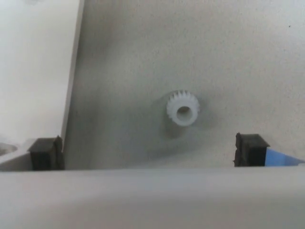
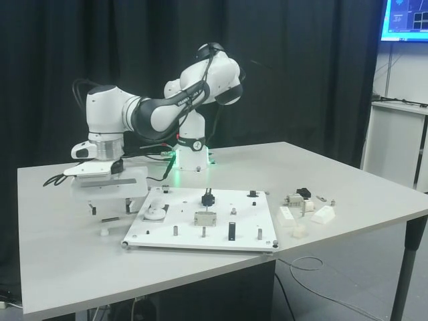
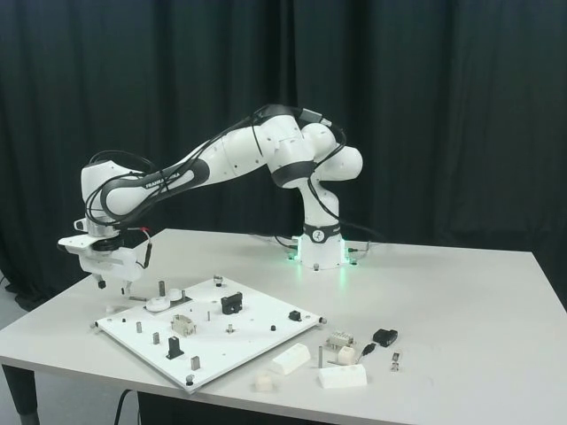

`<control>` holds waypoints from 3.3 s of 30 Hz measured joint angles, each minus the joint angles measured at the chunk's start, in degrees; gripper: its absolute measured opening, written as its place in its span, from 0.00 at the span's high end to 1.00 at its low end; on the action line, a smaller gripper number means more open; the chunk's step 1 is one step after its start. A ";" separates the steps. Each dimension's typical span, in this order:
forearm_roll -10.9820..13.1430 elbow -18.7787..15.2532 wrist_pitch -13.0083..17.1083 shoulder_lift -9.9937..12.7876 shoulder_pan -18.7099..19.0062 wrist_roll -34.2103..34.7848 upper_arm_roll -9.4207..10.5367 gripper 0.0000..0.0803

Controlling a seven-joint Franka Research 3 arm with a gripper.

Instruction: Remove medium gear.

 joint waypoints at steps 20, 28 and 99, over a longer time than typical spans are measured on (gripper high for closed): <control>-0.01 0.21 0.00 -0.14 -0.03 0.97 0.00 0.00; -0.10 0.45 -0.14 -0.16 -0.03 1.93 0.00 0.00; -33.40 -36.78 34.84 -40.69 6.74 37.04 22.30 0.00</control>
